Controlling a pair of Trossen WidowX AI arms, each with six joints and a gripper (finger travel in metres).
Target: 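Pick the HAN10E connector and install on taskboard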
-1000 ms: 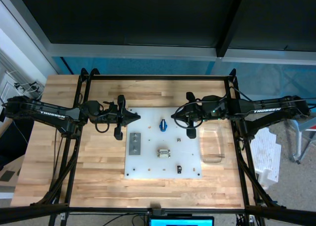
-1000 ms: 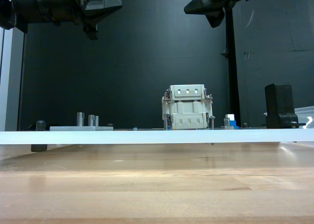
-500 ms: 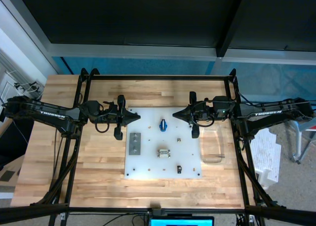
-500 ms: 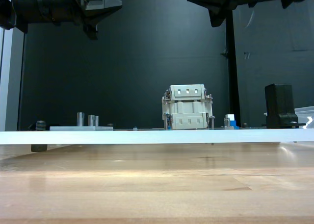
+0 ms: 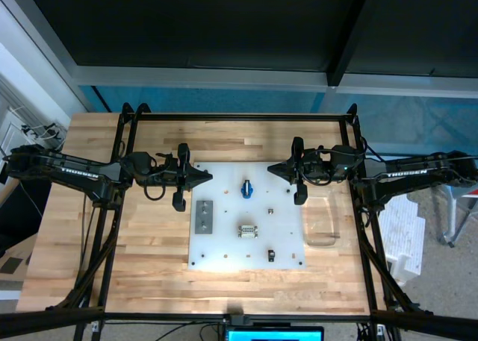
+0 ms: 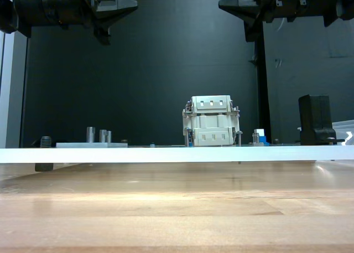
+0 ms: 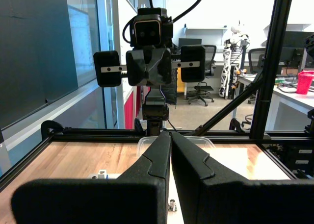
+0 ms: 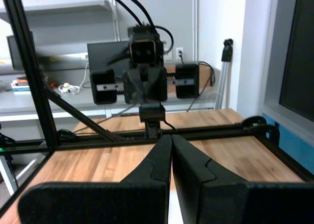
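Left tool (image 5: 208, 174), right tool (image 5: 272, 169): both clenched, empty

Both hover high over the far edge of the large white square taskboard (image 5: 224, 251). Small pale grey-white plastic HAN10E connector (image 6: 210, 104) sits mid-board, apparently seated atop the beige rectangular socket (image 6: 210, 135). Install judged finished; next move: confirm seating only.

A pale butcher-block wooden table (image 5: 149, 266) carries a clear plastic tray (image 5: 321, 243), lying flat toward its right side. A black metal frame (image 5: 239, 118) borders the tabletop, and a small blue-lit screen (image 5: 274, 333) sits at the near edge.
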